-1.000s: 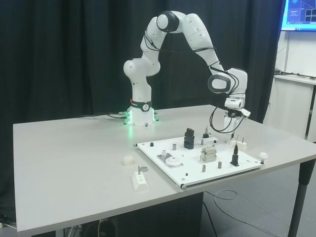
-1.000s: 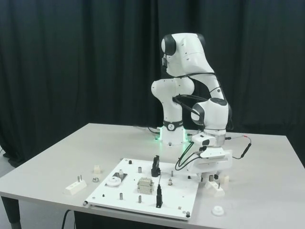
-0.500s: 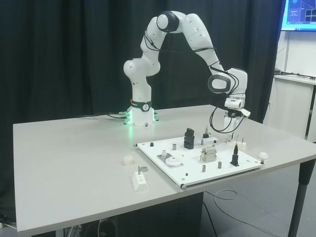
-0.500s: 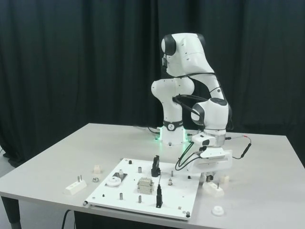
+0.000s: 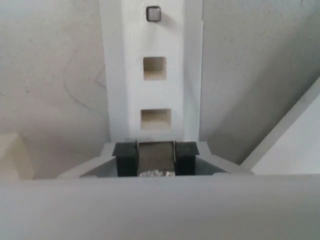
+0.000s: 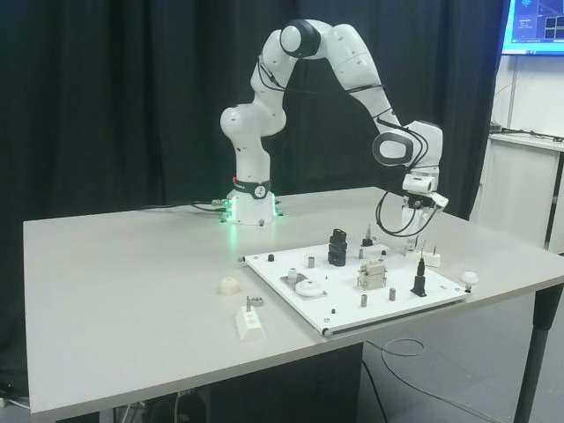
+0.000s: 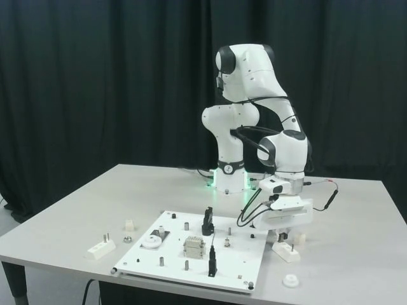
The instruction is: Pick square peg 4.
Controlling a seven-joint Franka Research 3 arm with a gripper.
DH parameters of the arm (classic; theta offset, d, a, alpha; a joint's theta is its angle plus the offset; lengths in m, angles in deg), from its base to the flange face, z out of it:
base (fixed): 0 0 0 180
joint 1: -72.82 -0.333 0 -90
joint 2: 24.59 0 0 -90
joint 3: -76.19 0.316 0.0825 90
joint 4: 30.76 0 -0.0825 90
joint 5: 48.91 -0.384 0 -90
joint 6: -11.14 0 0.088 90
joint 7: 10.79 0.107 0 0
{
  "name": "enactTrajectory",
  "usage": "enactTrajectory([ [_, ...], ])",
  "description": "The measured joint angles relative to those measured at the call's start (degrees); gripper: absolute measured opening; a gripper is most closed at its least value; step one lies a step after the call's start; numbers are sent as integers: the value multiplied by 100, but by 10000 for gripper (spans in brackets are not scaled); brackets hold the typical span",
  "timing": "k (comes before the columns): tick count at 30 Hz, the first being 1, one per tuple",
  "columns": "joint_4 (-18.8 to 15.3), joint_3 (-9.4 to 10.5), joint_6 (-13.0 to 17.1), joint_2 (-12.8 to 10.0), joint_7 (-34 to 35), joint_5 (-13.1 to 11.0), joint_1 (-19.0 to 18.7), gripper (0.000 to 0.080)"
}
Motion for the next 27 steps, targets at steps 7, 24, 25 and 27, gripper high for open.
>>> enactTrajectory([
  [7, 78, 85, -168, 41, 117, -1, 0, 154],
  [24, 251, 214, -819, 366, 215, -9, -8, 153],
  [25, 251, 216, -845, 386, 218, -9, -8, 153],
  [27, 251, 217, -887, 417, 224, -10, -7, 153],
])
